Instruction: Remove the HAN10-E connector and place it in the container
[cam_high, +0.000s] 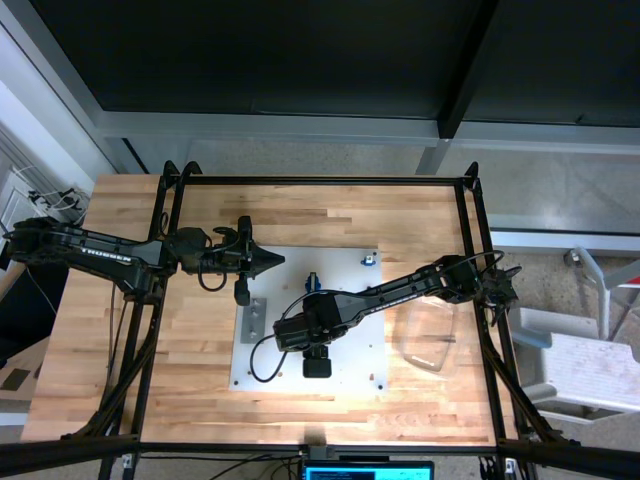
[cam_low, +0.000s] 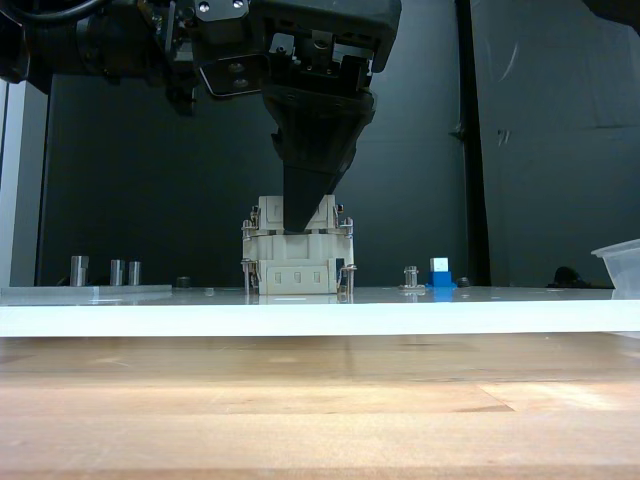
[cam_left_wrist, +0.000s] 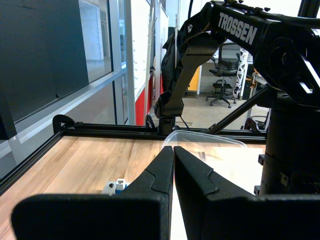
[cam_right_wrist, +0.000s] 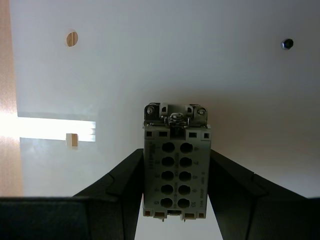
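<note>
The grey-beige HAN10-E connector (cam_low: 298, 258) stands on the white board (cam_low: 520, 300), and its face with two rows of holes fills the right wrist view (cam_right_wrist: 176, 167). My right gripper (cam_low: 305, 222) points straight down onto it, with one black finger (cam_right_wrist: 122, 182) against each side, so it is shut on the connector. In the high view the right gripper (cam_high: 312, 345) covers the connector. The clear container (cam_high: 428, 335) sits on the wood to the right of the board. My left gripper (cam_high: 270, 260) hovers at the board's far-left edge, shut and holding nothing (cam_left_wrist: 173, 149).
A small blue upright piece (cam_low: 439, 276) stands on the board behind and to the right of the connector. Short metal posts (cam_low: 118, 272) on a grey plate (cam_high: 258, 315) sit at the board's left. A black frame (cam_high: 320, 181) rims the table.
</note>
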